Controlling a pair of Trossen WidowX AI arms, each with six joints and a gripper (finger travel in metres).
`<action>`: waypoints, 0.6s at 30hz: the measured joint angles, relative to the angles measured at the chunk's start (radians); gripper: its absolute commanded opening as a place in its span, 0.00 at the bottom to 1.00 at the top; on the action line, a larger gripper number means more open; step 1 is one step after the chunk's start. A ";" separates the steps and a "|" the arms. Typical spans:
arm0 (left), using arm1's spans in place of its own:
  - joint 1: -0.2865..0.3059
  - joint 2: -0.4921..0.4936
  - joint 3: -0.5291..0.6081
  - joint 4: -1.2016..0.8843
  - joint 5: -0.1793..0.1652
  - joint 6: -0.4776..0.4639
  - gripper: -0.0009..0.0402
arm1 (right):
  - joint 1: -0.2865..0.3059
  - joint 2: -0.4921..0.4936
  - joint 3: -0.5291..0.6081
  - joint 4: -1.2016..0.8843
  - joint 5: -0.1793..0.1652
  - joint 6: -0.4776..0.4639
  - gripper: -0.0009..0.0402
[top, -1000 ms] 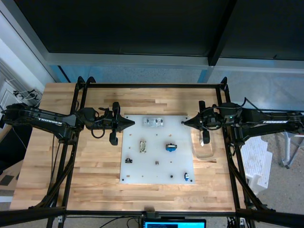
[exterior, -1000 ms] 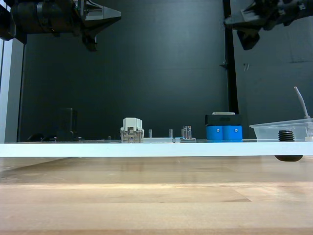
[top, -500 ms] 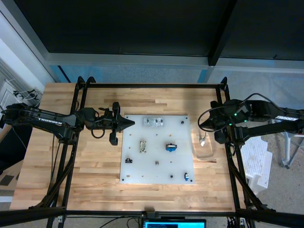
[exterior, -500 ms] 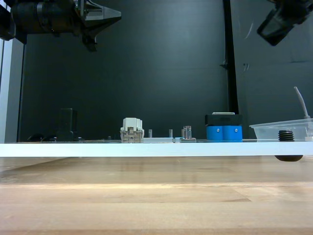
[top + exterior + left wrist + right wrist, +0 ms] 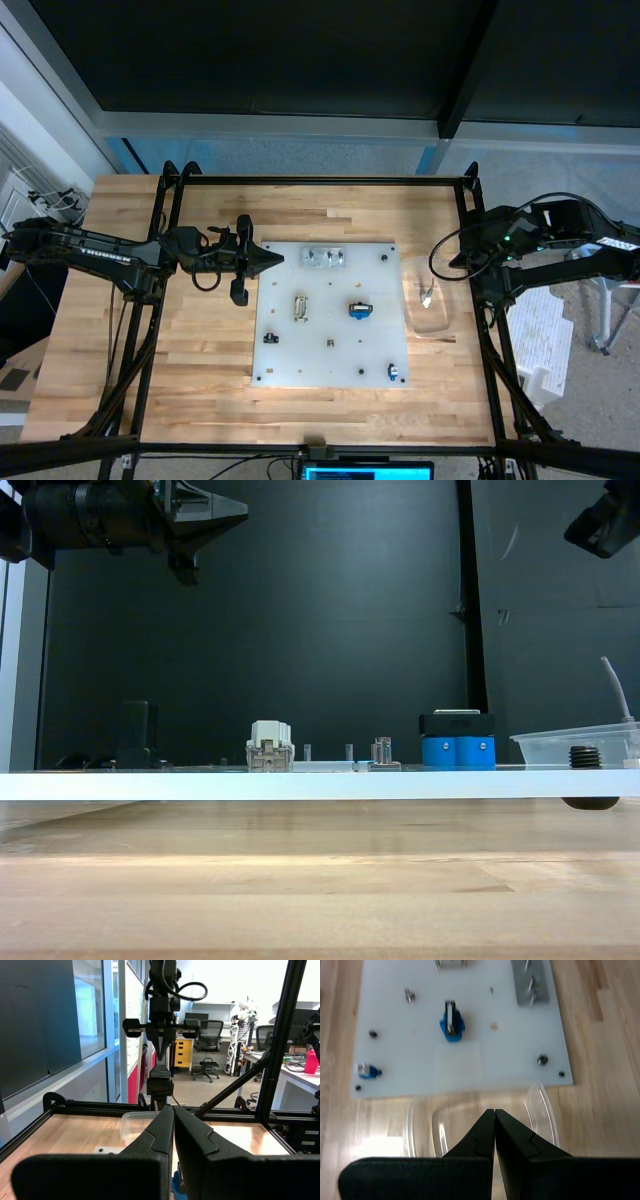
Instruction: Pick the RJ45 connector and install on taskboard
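RJ45 connector (image 5: 427, 296): in the clear tray (image 5: 432, 322) on the bench (image 5: 200, 350), just beside the taskboard (image 5: 322, 358) — touched by no fingers.
Right gripper (image 5: 494, 1112): raised high beside the tray, fingers pressed together, empty — connector well below them.
Left gripper (image 5: 173, 1109): high over the taskboard's left edge, fingers closed on nothing.
Taskboard: flat on the bench, between the two grippers.

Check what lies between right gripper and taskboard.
Right wrist view: the clear tray, ahead of the right gripper, fingers shut. Left gripper hovers above the left edge of the taskboard.
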 measured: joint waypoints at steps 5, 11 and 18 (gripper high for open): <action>0.000 0.000 0.000 0.000 0.000 0.000 0.02 | -0.002 0.016 0.002 -0.049 -0.004 -0.032 0.02; 0.000 0.000 0.000 0.000 0.000 0.000 0.02 | -0.084 0.058 0.002 -0.080 -0.066 -0.130 0.02; 0.000 0.000 0.000 0.000 0.000 0.000 0.02 | -0.182 0.114 0.002 -0.135 -0.100 -0.249 0.02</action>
